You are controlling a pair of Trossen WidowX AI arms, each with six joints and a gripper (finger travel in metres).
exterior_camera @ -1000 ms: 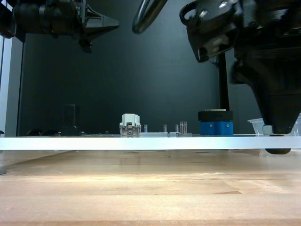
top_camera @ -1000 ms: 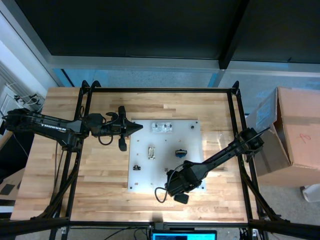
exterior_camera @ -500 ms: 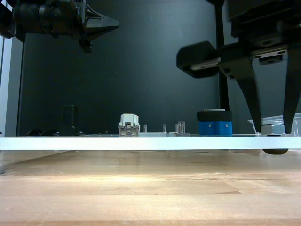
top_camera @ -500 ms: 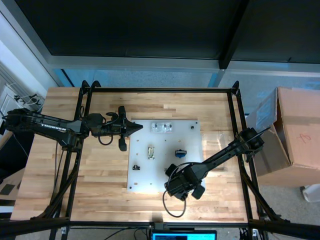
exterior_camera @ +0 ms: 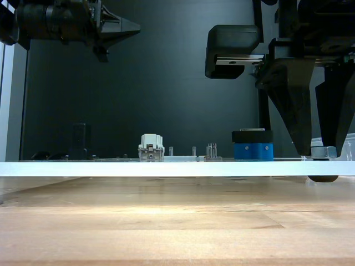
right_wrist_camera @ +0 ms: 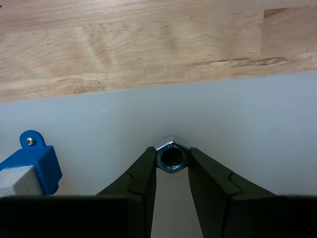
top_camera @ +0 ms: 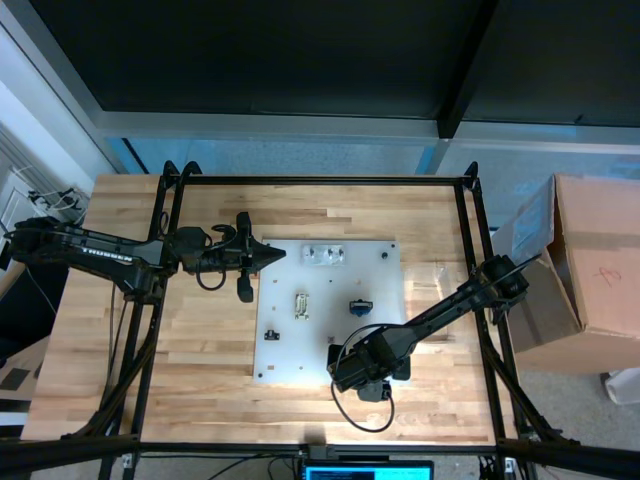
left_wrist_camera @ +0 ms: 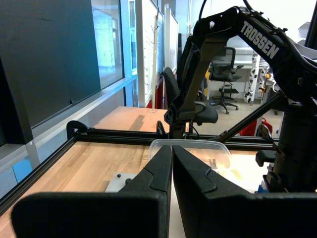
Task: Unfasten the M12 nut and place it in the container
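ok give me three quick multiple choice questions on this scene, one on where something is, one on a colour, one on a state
1. Where is the silver nut?
A. down at the white board, between the fingers of the right gripper
B. lying on the wooden table
C. lifted high above everything

2. What colour is the block standing mid-board?
A. red
B. green
C. blue

3. The left gripper, held high to the left of the board, is:
A. wide open
B. shut with nothing in it
C. shut on the nut

Answers:
1 A, the right wrist view shows the nut on the board with a finger on each side.
2 C, the low view shows it blue under a black cap.
3 B, the left wrist view shows its fingers pressed together and empty.
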